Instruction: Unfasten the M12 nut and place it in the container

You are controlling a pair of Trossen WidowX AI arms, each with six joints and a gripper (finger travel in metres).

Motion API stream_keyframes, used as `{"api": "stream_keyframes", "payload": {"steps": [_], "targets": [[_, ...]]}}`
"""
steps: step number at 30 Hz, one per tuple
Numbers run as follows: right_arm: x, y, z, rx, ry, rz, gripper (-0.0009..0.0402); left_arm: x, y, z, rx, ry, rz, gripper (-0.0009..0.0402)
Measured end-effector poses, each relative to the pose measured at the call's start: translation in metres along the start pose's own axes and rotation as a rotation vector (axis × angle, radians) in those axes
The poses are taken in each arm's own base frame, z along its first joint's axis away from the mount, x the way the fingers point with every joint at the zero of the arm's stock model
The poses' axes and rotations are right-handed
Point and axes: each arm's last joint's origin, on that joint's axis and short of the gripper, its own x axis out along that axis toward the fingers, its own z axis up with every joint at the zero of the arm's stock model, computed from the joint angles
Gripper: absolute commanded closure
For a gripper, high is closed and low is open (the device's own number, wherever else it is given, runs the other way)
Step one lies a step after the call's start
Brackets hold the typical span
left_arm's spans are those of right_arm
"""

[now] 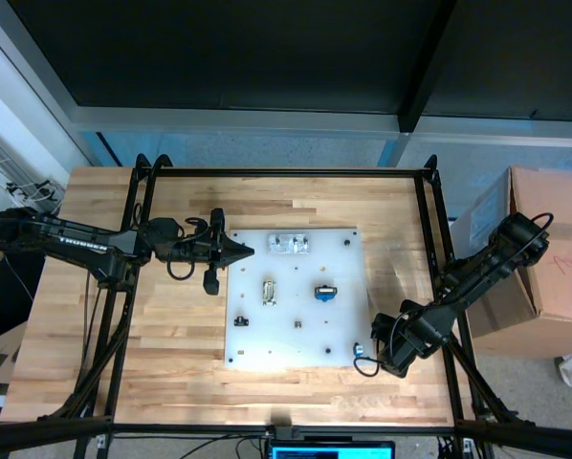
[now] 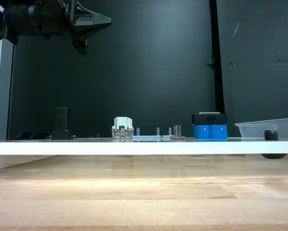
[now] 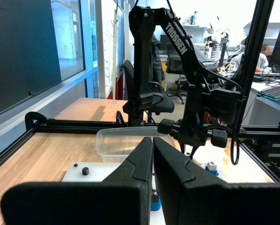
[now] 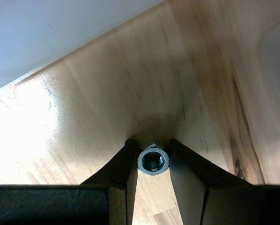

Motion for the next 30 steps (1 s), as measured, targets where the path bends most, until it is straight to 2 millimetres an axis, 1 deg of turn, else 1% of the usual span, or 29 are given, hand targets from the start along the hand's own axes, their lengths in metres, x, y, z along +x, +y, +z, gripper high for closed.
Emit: {"api": "stream_keyframes", "payload": {"steps": [5, 8, 14, 16, 18, 23, 27, 30], "targets": [[-0.017, 0.002, 0.0, -0.003, 0.014, 0.016, 0.0379, 0.0, 0.0, 0.0, 0.0, 0.0, 0.0, 0.0393], [-0.033, 0.004, 0.002, -0.004, 0.001, 0.034, 0.038, 0.0, 0.0, 0.0, 0.0, 0.0, 0.0, 0.0393], [-0.068, 0.001, 0.003, -0.013, -0.01, 0.051, 0.038, 0.0, 0.0, 0.0, 0.0, 0.0, 0.0, 0.0393], [-0.076, -0.001, 0.003, -0.009, -0.013, 0.048, 0.038, 0.0, 0.0, 0.0, 0.0, 0.0, 0.0, 0.0393], [-0.082, -0.004, 0.004, -0.004, -0.02, 0.045, 0.038, 0.0, 0.0, 0.0, 0.0, 0.0, 0.0, 0.0393], [-0.088, -0.007, 0.009, -0.028, -0.031, 0.064, 0.038, 0.0, 0.0, 0.0, 0.0, 0.0, 0.0, 0.0393], [-0.097, -0.018, 0.019, -0.023, -0.056, 0.093, 0.038, 0.0, 0.0, 0.0, 0.0, 0.0, 0.0, 0.0393], [-0.104, -0.03, 0.027, -0.019, -0.089, 0.091, 0.038, 0.0, 0.0, 0.0, 0.0, 0.0, 0.0, 0.0393]]}}
